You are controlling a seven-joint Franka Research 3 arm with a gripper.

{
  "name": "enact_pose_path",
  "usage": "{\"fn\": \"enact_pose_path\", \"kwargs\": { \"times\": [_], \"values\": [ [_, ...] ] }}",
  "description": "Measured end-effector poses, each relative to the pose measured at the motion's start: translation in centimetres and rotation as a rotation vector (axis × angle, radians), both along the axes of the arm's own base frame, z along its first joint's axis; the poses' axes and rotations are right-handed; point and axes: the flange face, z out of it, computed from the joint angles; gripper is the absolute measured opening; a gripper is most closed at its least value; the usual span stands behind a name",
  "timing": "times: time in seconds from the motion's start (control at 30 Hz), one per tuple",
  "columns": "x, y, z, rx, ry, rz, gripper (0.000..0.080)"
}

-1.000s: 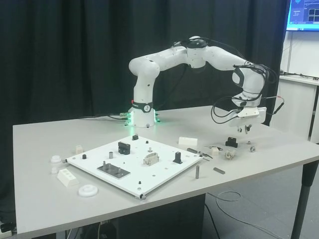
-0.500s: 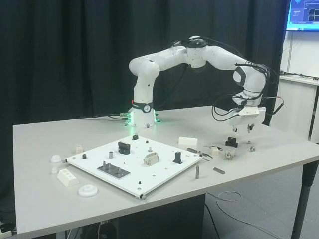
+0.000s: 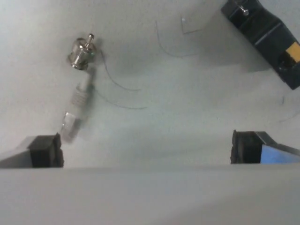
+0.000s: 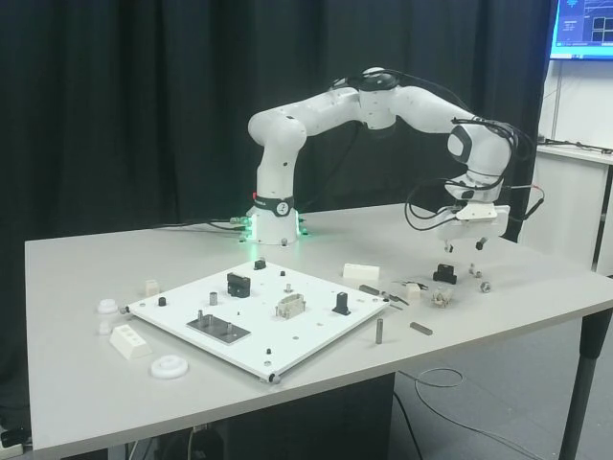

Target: Place Ethernet.

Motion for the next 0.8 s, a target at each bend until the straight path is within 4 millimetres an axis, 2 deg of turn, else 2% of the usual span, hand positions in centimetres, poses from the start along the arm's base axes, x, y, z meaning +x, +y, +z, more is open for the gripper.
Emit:
{"fn": "enact_pose_path", "kwargs": {
  "times": [0.8],
  "values": [
    [0.8, -1.1, 1.6, 0.017, -0.019, 0.013, 0.08]
  ]
}}
